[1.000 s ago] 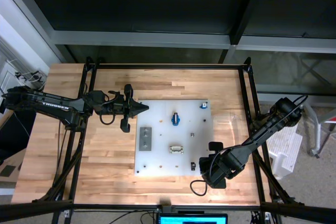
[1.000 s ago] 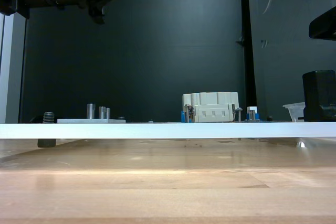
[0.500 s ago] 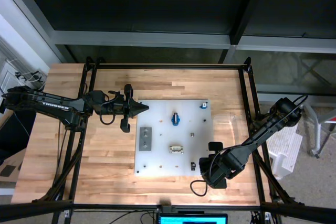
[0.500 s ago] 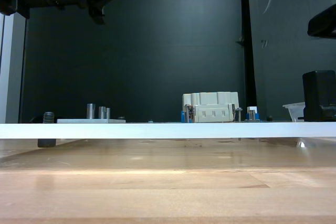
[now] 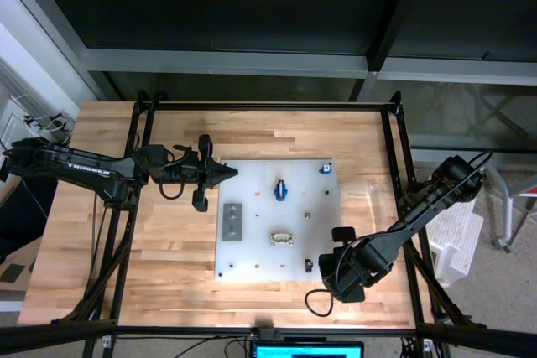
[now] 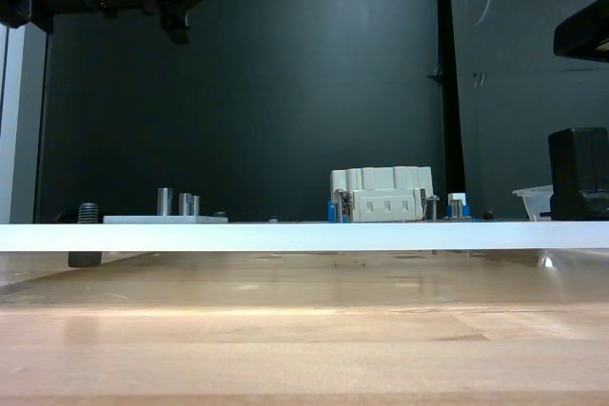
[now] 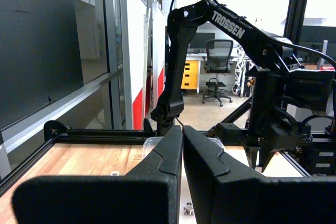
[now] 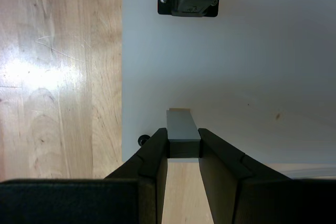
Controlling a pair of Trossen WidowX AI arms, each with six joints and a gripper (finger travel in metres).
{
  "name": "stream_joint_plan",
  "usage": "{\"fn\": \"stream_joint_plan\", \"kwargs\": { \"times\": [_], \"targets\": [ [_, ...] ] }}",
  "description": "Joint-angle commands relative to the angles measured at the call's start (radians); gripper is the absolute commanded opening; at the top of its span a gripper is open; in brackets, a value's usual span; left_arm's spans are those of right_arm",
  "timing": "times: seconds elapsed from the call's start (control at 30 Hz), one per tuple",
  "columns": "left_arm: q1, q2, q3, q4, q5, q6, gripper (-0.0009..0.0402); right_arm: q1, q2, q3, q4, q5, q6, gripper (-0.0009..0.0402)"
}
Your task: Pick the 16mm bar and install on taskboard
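Since a second ago, we see the right gripper point(image 8: 184, 144) has edged slightly left over the board's near right corner. It pinches the short grey rectangular 16mm bar point(image 8: 183, 125) above the flat white taskboard point(image 8: 252, 66), clear of any seat. The left gripper point(image 7: 182, 145), fingers pressed together, hovers high over the board's left edge.

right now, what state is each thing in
taskboard: flat on table
right claw: shut on 16mm bar, above the board's near right corner
16mm bar: held, clear of its seat
left claw: shut, empty, raised by the board's left edge
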Motion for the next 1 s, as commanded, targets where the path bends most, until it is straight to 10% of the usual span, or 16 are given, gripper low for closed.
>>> {"fn": "stream_joint_plan", "kwargs": {
  "times": [0.03, 1.0],
  "targets": [
    [0.000, 0.000, 0.000, 0.001, 0.000, 0.000, 0.0000, 0.000, 0.002, -0.001, 0.004, 0.002, 0.006, 0.0004],
    [0.000, 0.000, 0.000, 0.001, 0.000, 0.000, 0.0000, -0.011, 0.000, -0.016, 0.004, 0.012, 0.032, 0.0004]
  ]
}}
